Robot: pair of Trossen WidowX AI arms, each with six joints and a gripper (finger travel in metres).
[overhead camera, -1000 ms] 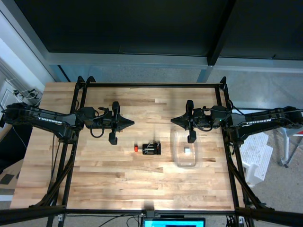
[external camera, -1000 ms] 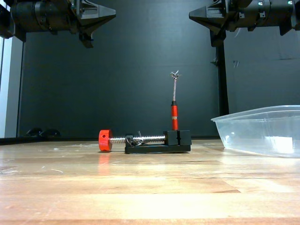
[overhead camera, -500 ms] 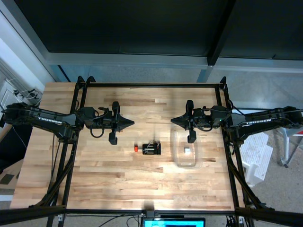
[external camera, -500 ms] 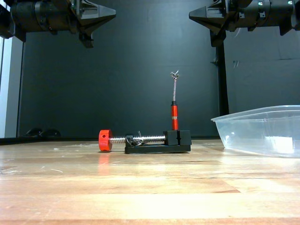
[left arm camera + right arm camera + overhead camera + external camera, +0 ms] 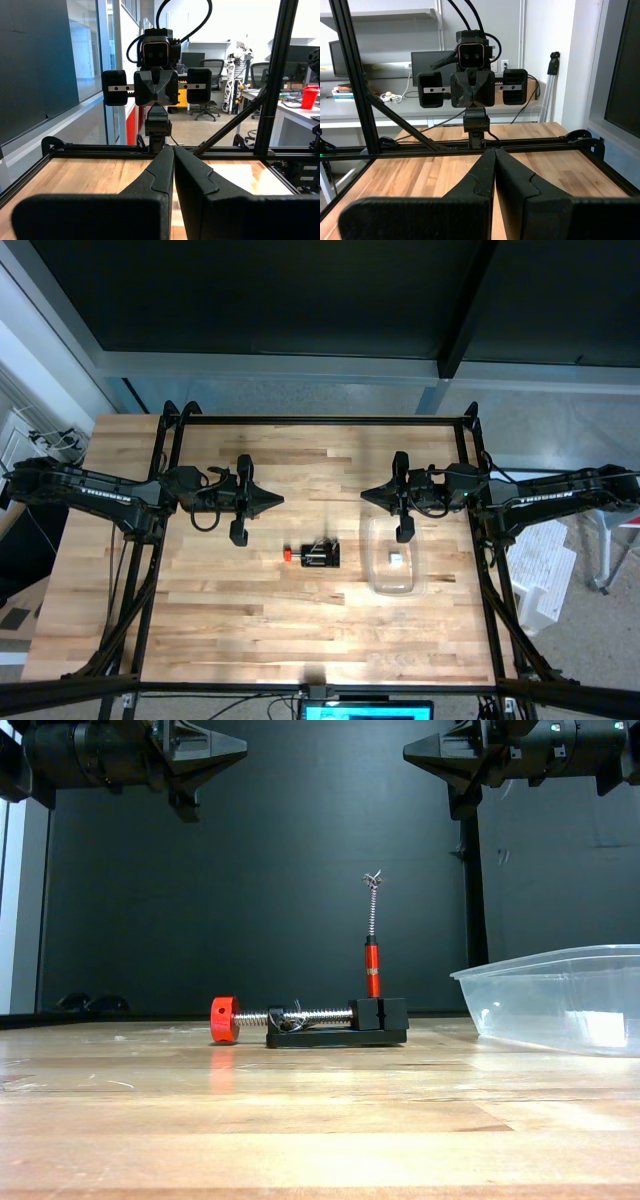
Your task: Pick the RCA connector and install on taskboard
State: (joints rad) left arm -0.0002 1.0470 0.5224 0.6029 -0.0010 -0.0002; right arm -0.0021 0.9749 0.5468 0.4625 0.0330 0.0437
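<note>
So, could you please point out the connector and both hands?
connector (image 5: 371, 958), low view: red body, upright on the vise (image 5: 378, 1016).
left hand (image 5: 173, 148), left wrist view: shut fingertips, raised over the table (image 5: 230, 620), left half.
right hand (image 5: 495, 150), right wrist view: shut fingertips, raised over table's right half.

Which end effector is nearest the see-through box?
The right end effector hangs shut by the clear tray; the left end effector, also shut, hangs farther off, beyond the vise.

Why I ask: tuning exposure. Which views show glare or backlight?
Low view: glare sheens the near table; the left gripper and right gripper, high on either side of the vise, read black against a dark backdrop. Left wrist view: bright office behind blows out. High view: even light.
</note>
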